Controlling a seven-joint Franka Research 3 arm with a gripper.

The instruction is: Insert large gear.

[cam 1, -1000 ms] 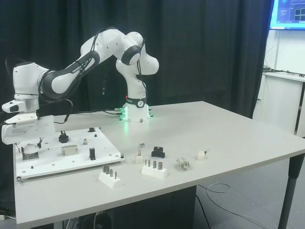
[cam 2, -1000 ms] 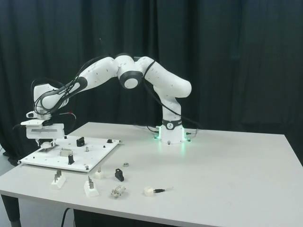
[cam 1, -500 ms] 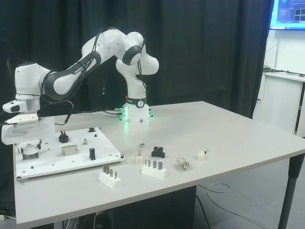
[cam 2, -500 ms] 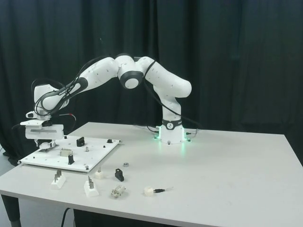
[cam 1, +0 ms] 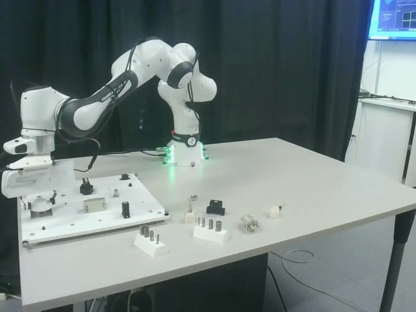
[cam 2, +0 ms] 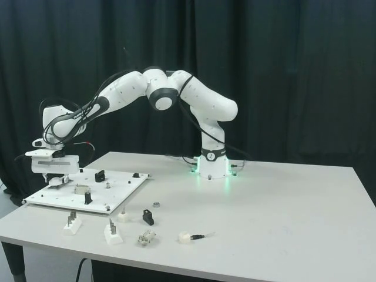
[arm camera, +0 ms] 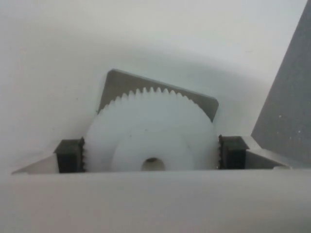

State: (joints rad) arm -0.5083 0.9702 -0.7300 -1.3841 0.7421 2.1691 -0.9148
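Observation:
The large white gear (arm camera: pixel 150 136) sits between my gripper's (arm camera: pixel 151 154) two black finger pads (arm camera: pixel 69 155), which press on its toothed rim from both sides. Below it lie a grey plate (arm camera: pixel 116 85) and the white assembly board (arm camera: pixel 73 48). In the first room view the gripper (cam 1: pixel 40 198) hangs over the far left part of the board (cam 1: pixel 97 221) with the gear (cam 1: pixel 41 205) just above the surface. The second room view shows the same gripper (cam 2: pixel 54 178) over the board's (cam 2: pixel 100 194) left end.
Black fittings (cam 1: pixel 86 188) (cam 1: pixel 125 208) and a metal block (cam 1: pixel 94 204) stand on the board. On the grey table (cam 1: pixel 312 175) in front lie two white peg holders (cam 1: pixel 151 242) (cam 1: pixel 209 229), a black clip (cam 1: pixel 216 208), a metal connector (cam 1: pixel 249 223) and a white plug (cam 1: pixel 275 210).
The gripper has risen a little over the left end of the board, with the gear still between its pads. Nothing else has moved.

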